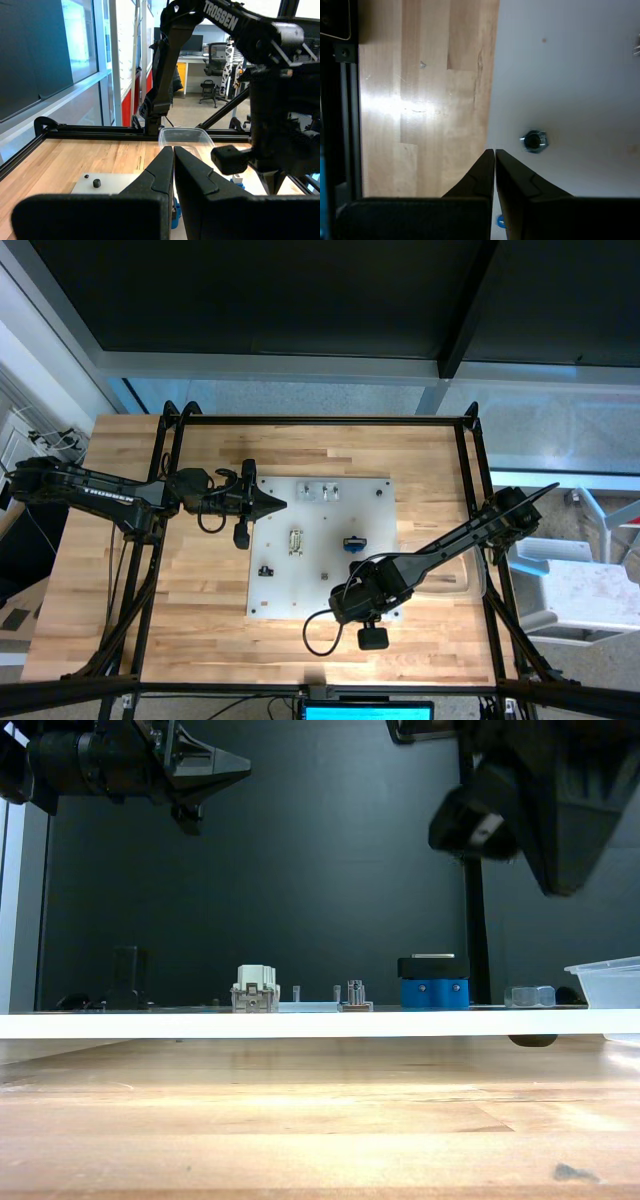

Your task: Unfasten the M12 fastener and place in the container

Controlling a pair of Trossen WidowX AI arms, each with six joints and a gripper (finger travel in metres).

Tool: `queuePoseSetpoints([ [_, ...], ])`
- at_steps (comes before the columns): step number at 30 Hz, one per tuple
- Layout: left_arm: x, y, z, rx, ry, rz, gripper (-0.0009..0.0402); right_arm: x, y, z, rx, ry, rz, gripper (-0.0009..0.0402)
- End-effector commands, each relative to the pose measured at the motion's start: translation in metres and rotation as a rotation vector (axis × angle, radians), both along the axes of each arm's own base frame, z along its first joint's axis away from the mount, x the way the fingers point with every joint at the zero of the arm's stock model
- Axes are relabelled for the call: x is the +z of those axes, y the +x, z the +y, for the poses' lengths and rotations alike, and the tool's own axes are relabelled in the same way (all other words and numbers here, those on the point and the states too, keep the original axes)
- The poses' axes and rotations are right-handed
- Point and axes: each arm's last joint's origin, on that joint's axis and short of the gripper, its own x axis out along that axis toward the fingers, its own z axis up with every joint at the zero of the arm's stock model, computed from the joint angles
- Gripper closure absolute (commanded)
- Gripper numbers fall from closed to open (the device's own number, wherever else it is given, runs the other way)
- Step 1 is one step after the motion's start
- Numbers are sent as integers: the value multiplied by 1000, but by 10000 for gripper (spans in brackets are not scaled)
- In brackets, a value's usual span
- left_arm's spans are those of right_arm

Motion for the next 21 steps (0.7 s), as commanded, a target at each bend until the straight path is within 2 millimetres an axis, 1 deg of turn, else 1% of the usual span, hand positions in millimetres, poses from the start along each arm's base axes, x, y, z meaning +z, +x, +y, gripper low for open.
queuePoseSetpoints([
  [1, 0, 0, 0, 0, 0, -1, 393, -11, -3, -2, -1, -11, 23, 394],
  [8, 0, 0, 0, 0, 0, -1, 393, -28, -4, -5, -25, 25, 17, 393],
  [21, 0, 0, 0, 0, 0, -1, 393, -35, -2, -10, -53, 14, 20, 393],
])
